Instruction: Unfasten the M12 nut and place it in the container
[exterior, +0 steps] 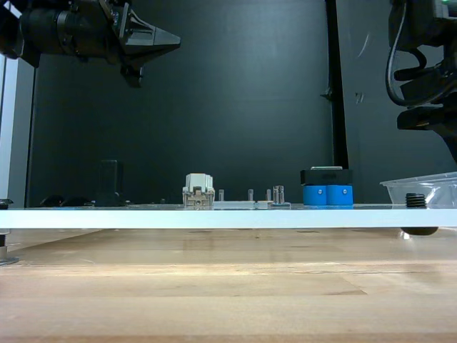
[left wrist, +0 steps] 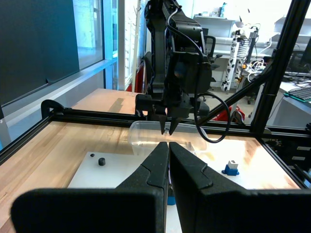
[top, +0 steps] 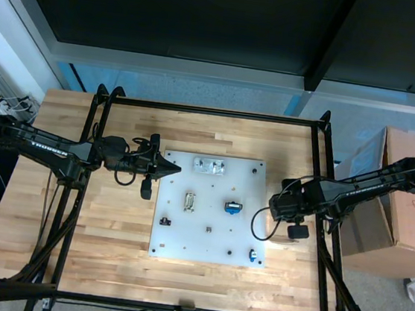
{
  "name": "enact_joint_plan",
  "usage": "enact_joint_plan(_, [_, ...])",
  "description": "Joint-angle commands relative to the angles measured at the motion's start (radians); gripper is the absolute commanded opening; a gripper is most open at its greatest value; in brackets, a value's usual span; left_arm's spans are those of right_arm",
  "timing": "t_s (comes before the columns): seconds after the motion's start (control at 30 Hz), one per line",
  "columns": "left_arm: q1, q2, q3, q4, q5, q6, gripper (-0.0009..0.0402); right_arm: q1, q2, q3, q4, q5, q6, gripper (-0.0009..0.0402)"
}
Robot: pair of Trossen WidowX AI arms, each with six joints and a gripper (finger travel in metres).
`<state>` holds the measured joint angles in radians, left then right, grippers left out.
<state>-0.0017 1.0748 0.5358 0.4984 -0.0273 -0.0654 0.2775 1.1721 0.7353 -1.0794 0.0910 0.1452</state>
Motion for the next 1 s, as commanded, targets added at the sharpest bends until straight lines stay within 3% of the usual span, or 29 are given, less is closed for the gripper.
enact_joint_plan(0.03, [0.000, 0.000, 0.000, 0.000, 0.000, 0.000, 0.0000, -0.003, 0.002, -0.012, 0.045, -0.024, 0.040, 0.0004])
enact_joint_plan(0.4, [0.000, 0.000, 0.000, 0.001, 0.000, 0.000, 0.0000, -0.007, 0.053, -0.067, 0.122, -0.031, 0.148, 0.0022])
enact_joint_plan(1.0, [0.000, 0.000, 0.000, 0.000, 0.000, 0.000, 0.0000, -0.018, 0.065, -0.069, 0.146, -0.040, 0.161, 0.0192])
